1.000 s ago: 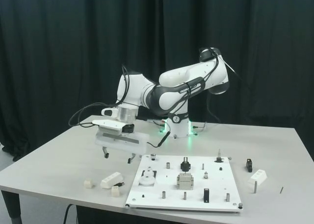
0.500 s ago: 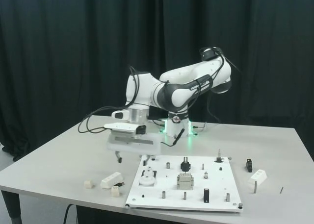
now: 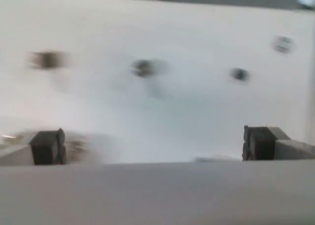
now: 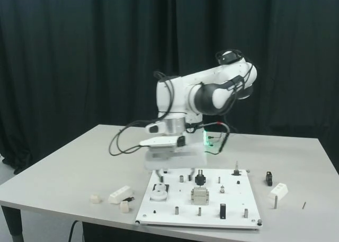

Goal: Remove square peg 4.

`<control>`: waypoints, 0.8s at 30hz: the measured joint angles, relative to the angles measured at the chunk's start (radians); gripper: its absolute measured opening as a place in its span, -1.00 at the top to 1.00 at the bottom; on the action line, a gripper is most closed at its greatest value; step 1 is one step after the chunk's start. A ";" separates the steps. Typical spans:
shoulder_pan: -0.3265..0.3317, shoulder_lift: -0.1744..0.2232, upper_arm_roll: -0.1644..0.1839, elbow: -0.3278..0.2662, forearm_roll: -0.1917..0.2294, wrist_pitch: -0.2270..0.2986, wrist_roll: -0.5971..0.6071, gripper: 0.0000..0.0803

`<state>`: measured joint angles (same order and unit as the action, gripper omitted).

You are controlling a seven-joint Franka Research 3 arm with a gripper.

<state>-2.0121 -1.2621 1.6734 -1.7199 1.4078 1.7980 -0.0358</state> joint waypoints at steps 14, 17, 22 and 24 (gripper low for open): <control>0.076 0.000 0.031 0.131 -0.012 -0.020 0.210 -0.99; 0.088 0.000 0.042 0.156 -0.026 -0.019 0.256 -0.99; 0.098 0.000 0.069 0.197 -0.054 -0.008 0.322 -0.99; 0.100 0.000 0.082 0.211 -0.065 0.002 0.344 -0.99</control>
<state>-1.9121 -1.2620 1.7558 -1.5090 1.3428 1.7997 0.3082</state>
